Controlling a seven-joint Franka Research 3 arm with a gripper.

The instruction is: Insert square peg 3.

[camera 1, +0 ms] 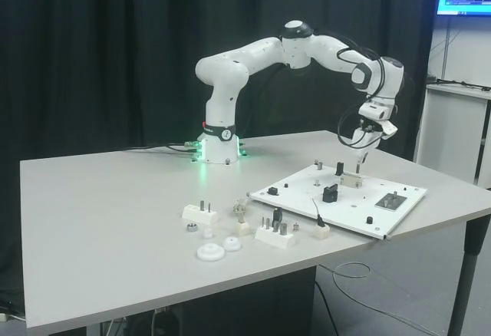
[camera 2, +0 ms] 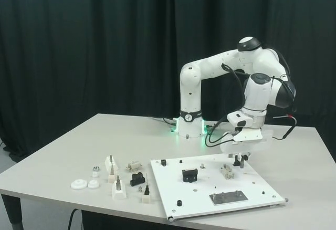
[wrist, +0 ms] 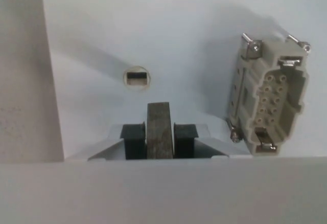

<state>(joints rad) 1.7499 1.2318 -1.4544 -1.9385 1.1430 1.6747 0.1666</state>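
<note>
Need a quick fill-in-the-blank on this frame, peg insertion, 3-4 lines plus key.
1. The tool is shut on the square ____.
2. In the wrist view, the square hole sits inside a ____ recess in the white board.
3. The multi-pin connector is mounted on the ____ board.
4. The lights at the arm's base glow ____.

Missing words: peg; round; white; green

No readable text — no labels, brands, numbers.
</note>
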